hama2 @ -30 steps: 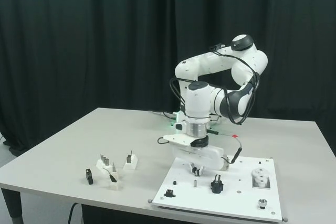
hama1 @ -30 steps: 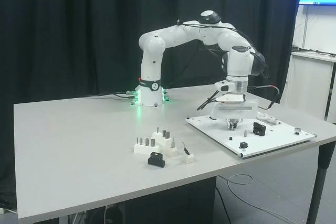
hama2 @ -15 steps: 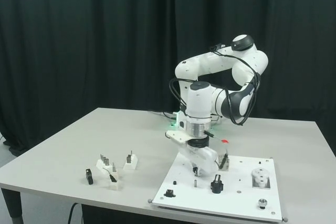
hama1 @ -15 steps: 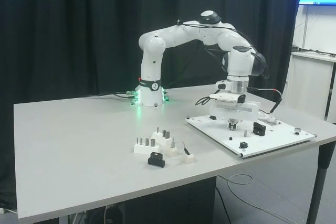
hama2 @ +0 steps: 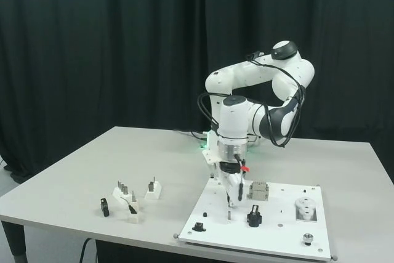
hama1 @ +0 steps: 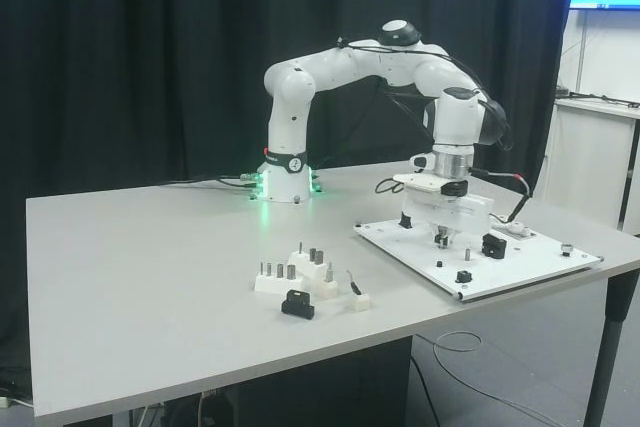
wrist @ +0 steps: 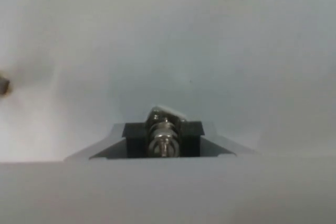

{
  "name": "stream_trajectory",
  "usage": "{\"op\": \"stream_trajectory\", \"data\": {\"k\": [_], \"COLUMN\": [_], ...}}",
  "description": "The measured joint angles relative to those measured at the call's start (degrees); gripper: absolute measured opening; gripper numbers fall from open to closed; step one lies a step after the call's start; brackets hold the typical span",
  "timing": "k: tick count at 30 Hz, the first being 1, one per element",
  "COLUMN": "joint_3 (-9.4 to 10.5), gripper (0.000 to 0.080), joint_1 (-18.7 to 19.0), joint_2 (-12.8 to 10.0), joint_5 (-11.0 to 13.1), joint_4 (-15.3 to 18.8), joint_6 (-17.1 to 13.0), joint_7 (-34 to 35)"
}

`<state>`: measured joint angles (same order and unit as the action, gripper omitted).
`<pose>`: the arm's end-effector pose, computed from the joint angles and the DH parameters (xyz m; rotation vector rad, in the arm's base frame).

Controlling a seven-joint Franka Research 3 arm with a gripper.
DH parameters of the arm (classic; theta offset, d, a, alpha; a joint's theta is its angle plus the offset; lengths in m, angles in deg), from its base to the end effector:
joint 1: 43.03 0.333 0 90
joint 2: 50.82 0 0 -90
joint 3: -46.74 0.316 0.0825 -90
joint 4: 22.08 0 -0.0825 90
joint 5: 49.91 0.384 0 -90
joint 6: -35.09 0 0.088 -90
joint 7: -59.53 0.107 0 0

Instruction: Insert BNC.

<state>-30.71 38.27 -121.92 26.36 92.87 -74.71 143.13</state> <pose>0.5643 0.1323 0.2059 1.7363 -2.6077 0.0361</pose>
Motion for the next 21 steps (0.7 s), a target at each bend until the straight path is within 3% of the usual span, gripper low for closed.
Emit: {"op": "stream_trajectory", "data": {"k": [12, 21], "joint_3": [0.05, 0.05], "gripper": [0.012, 0.012], "joint_1": [0.0, 0.0], "joint_2": [0.0, 0.0], "joint_5": [-0.2, -0.2], "joint_4": [-0.1, -0.1], "joint_6": [-0.1, -0.1], "joint_7": [16.7, 25.4]}}
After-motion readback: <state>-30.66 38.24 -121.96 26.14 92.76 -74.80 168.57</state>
